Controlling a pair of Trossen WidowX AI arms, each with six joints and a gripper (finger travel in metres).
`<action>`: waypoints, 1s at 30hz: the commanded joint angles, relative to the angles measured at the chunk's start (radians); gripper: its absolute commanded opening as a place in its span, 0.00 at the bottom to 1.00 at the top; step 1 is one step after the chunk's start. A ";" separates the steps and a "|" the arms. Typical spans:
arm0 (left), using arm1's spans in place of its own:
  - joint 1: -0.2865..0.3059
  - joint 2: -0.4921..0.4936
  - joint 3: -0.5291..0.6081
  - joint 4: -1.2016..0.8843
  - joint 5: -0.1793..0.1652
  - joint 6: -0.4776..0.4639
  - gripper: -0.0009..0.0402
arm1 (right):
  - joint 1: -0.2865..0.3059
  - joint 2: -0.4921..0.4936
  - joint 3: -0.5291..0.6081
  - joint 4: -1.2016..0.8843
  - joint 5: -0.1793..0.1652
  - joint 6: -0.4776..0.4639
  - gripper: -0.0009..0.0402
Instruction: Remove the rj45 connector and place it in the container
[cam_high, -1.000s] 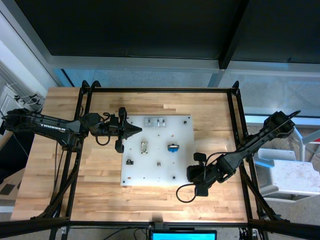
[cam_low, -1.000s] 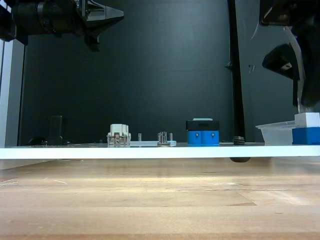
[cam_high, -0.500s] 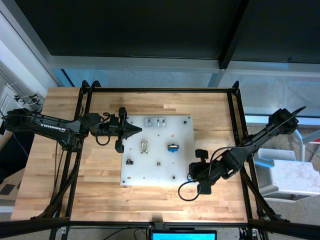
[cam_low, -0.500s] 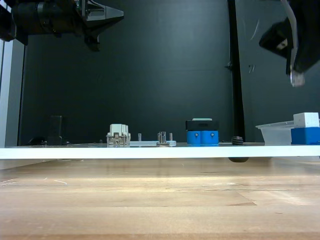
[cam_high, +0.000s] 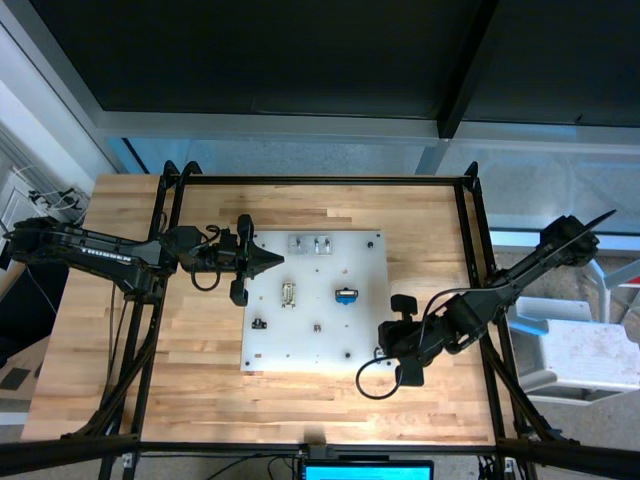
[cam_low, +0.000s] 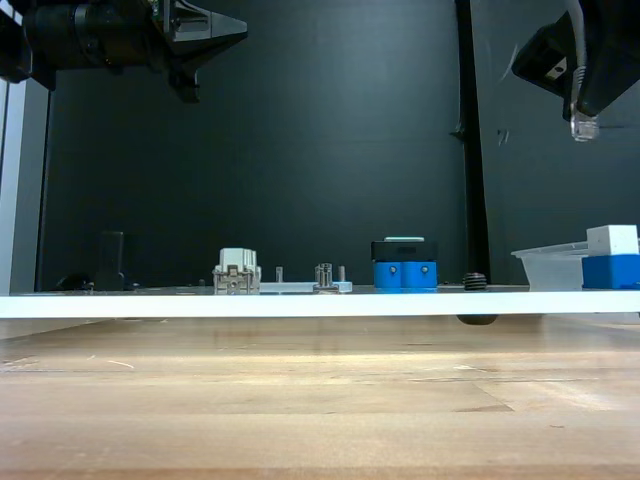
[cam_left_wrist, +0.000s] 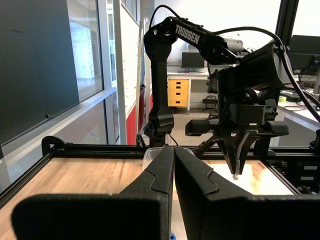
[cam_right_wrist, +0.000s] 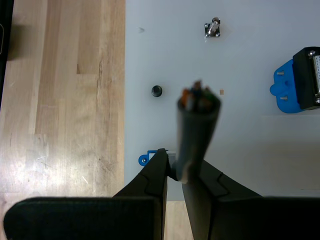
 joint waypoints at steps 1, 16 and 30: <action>0.000 0.000 0.000 0.000 0.000 0.000 0.02 | -0.011 -0.025 -0.018 -0.003 -0.003 0.008 0.02; 0.000 0.000 0.000 0.000 0.000 0.000 0.02 | -0.091 -0.222 -0.155 -0.113 -0.006 0.025 0.02; 0.000 0.000 0.000 0.000 0.000 0.000 0.02 | -0.163 -0.435 -0.309 -0.236 -0.007 0.031 0.02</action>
